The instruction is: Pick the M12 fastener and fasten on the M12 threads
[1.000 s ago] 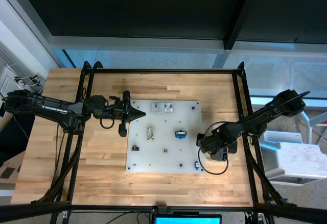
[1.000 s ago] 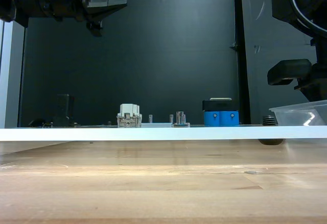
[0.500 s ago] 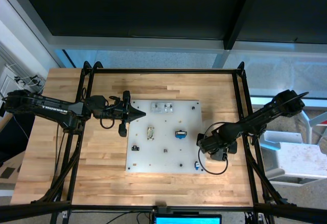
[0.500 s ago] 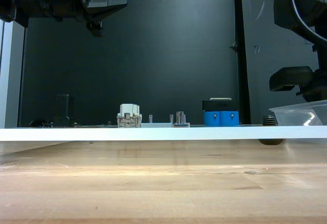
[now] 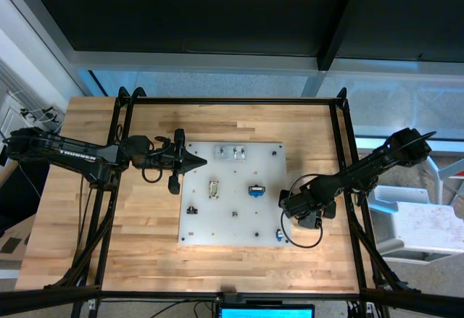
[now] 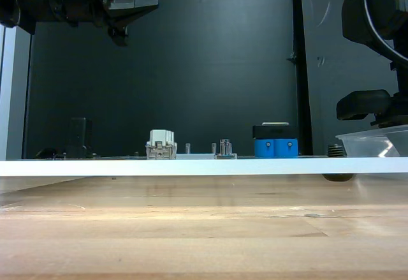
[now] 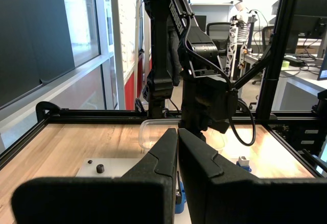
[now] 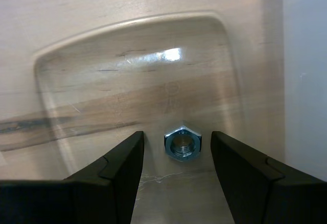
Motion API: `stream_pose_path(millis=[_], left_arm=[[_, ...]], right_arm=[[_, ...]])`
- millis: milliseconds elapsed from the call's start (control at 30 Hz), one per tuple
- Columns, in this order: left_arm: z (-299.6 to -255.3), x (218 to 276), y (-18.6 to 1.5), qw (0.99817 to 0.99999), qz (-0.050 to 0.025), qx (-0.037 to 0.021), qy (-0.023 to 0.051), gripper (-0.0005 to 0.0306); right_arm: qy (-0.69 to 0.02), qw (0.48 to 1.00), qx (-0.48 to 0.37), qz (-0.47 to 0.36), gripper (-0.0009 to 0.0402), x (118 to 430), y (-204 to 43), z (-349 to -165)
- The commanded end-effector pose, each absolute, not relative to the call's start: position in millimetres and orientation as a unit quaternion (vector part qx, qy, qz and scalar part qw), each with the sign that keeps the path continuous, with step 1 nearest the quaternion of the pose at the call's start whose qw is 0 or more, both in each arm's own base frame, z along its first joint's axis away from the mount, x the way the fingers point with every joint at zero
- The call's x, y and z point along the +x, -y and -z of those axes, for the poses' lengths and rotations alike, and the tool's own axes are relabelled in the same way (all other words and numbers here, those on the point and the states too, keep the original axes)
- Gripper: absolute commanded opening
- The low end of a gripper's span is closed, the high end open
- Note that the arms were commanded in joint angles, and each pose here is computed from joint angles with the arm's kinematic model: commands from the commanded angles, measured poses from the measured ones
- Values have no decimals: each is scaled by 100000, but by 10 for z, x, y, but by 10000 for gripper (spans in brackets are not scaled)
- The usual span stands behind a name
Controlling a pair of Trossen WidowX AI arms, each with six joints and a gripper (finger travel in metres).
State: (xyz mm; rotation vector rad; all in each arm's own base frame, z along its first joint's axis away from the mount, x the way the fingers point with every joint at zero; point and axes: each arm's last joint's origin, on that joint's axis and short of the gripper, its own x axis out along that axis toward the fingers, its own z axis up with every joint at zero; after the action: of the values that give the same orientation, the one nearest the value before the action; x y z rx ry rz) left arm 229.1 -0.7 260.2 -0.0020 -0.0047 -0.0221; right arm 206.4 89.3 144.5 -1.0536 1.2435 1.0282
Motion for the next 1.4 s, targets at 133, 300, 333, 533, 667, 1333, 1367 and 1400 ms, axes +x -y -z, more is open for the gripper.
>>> stream_pose_path(millis=[133,300,333,533,667,1333,1367,1400], left_arm=[[-2602,2292,7,99994,1106,-83,237,0],[-2602,2292,7,99994,1106,-83,237,0],[-2602,2292,6,99994,1087,-83,237,0],[-2602,2292,6,99994,1087,-83,237,0],[-2602,2292,6,99994,1087,-83,237,0],[-2602,2292,6,99994,1087,-83,237,0],[-2602,2292,7,99994,1106,-83,237,0],[-2602,2292,7,99994,1106,-83,237,0]], right_arm=[[-52694,57245,-45001,-43833,147,2069,-896,-1442],[-52502,57442,-45041,-43764,117,2074,-897,-1443],[-52466,57459,-45057,-43767,112,2074,-898,-1443],[-52296,57652,-45084,-43690,81,2080,-899,-1443],[-52269,57695,-45096,-43654,63,2081,-898,-1443],[-52677,57401,-45295,-43343,27,2216,-948,-1923],[-52407,57624,-45378,-43288,28,2237,-958,-1976],[-52127,57870,-45441,-43231,28,2258,-967,-2029]])
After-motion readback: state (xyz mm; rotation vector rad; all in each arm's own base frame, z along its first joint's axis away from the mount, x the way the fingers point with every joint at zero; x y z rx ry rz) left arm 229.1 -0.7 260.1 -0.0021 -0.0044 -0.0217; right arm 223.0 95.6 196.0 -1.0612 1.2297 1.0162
